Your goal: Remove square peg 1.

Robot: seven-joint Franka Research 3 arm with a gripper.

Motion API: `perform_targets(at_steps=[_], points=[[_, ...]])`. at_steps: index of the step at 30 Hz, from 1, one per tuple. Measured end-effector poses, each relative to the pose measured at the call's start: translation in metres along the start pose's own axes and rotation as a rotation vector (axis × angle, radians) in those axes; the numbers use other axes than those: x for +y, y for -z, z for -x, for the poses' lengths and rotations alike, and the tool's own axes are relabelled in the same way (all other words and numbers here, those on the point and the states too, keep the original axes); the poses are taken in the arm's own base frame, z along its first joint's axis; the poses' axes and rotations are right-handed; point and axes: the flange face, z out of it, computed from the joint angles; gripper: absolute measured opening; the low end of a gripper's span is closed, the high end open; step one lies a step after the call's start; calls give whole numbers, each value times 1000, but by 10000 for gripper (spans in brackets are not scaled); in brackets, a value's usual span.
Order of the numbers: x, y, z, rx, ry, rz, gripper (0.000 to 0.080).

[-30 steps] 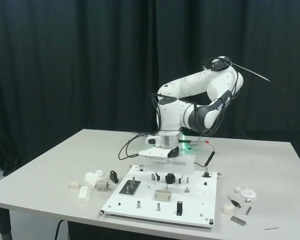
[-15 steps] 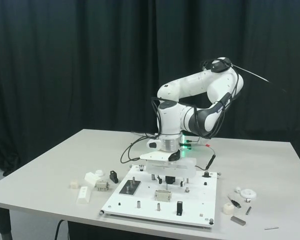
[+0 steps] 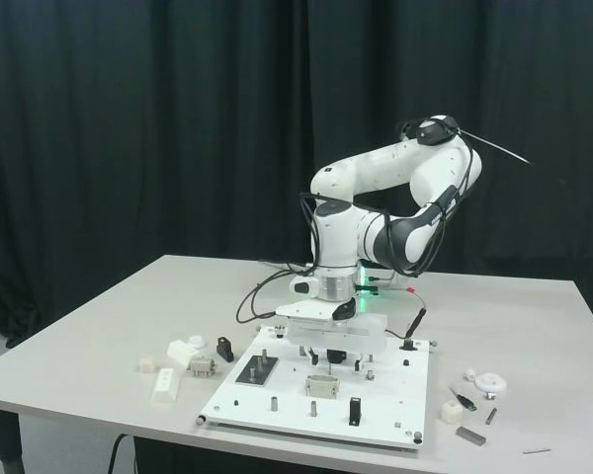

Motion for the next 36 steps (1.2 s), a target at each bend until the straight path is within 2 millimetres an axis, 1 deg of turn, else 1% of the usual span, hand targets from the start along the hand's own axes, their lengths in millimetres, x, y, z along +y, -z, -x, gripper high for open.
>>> perform_targets(at_steps=[19,20,25,26,34,35,36], points=[[-2,-7,-10,7,6,2,800],[-2,-8,-11,6,8,2,670],[-1,-9,-12,4,8,3,670],[-1,-9,-12,4,8,3,507],[-1,-9,-12,3,10,3,507],[-1,-9,-12,3,11,3,169],[-1,-9,-12,3,11,3,169]])
